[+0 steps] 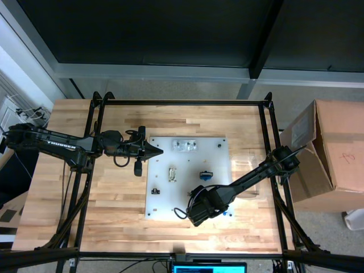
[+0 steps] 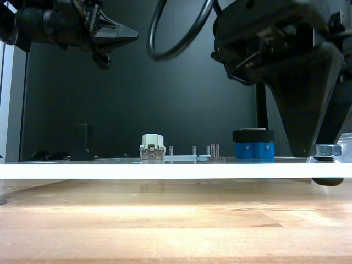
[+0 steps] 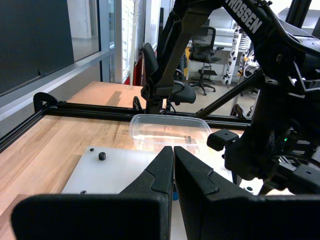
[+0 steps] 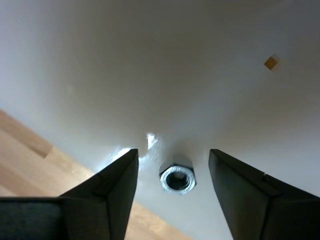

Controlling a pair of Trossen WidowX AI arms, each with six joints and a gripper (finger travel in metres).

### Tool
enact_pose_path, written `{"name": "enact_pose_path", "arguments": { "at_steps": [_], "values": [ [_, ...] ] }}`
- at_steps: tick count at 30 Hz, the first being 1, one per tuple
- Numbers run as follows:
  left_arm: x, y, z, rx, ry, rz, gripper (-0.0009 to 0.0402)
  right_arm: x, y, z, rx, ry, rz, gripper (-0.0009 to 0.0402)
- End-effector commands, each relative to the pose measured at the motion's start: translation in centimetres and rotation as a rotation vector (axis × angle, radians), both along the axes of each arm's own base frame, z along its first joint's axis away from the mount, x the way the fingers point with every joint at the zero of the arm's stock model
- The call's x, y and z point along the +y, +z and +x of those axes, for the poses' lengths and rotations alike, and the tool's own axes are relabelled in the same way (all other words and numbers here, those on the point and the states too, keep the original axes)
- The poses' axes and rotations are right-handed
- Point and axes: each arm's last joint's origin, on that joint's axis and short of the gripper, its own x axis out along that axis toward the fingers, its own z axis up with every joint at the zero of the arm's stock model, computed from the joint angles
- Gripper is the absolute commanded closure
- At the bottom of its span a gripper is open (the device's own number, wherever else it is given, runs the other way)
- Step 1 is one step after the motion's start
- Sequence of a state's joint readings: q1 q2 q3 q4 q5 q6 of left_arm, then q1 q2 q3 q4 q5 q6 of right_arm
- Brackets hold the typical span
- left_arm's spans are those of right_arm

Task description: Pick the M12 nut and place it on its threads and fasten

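Silver nut (image 4: 177, 178), seemingly seated, right tool (image 4: 172, 153) astride, left tool (image 1: 158, 151) aloft

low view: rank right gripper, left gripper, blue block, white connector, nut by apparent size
1. right gripper, open astride the nut, nearest the camera
2. left gripper, shut, high at left
3. blue block
4. white connector
5. nut, free at the board's near right edge; threaded on or not, cannot tell

— Entry one, the carrier?
— Wooden surface (image 1: 114, 199), pale butcher-block planks.
— Resting directly on it?
— One white task board (image 1: 218, 170), flat, right of centre. One clear plastic tray (image 3: 167, 130), just beside the board's right edge. One black rail frame (image 1: 182, 103), standing along the edges.
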State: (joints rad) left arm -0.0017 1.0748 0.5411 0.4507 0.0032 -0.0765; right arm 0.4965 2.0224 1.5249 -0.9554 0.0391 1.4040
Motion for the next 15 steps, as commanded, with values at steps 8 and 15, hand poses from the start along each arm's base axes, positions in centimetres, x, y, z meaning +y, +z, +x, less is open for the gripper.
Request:
{"name": "enact_pose_path", "arguments": {
  "at_steps": [8,15],
  "values": [
    [0.0,0.0,0.0,0.000,0.000,0.000,0.0393,0.3,2.4,0.4,-0.045,0.084,0.016,0.0158],
    [0.0,0.0,0.0,0.000,0.000,0.000,0.0393,0.3,3.1,0.0,-0.046,0.485,0.013,0.0220]
  ]
}}
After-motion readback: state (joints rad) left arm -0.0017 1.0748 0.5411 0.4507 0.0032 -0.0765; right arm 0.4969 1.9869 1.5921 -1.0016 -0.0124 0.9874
